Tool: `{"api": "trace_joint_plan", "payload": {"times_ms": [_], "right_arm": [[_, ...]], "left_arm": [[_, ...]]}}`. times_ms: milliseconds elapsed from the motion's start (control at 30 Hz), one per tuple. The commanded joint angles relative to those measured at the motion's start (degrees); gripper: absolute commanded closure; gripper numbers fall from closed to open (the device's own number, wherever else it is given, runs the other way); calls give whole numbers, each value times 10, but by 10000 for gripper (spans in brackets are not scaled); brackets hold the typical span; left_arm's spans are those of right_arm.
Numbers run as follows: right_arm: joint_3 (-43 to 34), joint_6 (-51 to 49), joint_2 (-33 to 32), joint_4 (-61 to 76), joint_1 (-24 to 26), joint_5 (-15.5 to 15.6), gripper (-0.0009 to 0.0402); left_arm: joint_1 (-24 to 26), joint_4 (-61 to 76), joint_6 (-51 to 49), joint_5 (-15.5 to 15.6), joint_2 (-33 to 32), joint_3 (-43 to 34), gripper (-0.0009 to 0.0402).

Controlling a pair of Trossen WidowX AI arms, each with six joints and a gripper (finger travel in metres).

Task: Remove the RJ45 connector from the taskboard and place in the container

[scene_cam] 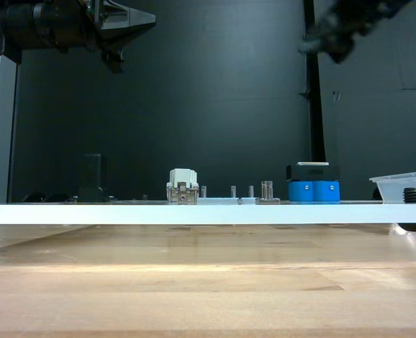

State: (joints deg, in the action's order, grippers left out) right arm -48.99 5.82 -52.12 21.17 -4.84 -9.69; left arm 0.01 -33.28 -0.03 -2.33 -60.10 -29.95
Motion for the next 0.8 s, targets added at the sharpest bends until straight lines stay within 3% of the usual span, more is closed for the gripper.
{"api": "trace_joint_plan", "payload": {"times_ms": [33, 267, 467, 800], "right_arm": [[27, -15, 0, -111, 35, 39, 296], [87, -24, 0, -287, 69, 98, 348], [157, -24, 0, -417, 74, 104, 396], [221, -18, 0, -493, 75, 113, 393]], "left_arm": [[0, 0, 0, 0, 0, 0, 393], [0, 0, 0, 0, 0, 0, 393], [0, 0, 0, 0, 0, 0, 393], [0, 0, 0, 0, 0, 0, 393]]}}
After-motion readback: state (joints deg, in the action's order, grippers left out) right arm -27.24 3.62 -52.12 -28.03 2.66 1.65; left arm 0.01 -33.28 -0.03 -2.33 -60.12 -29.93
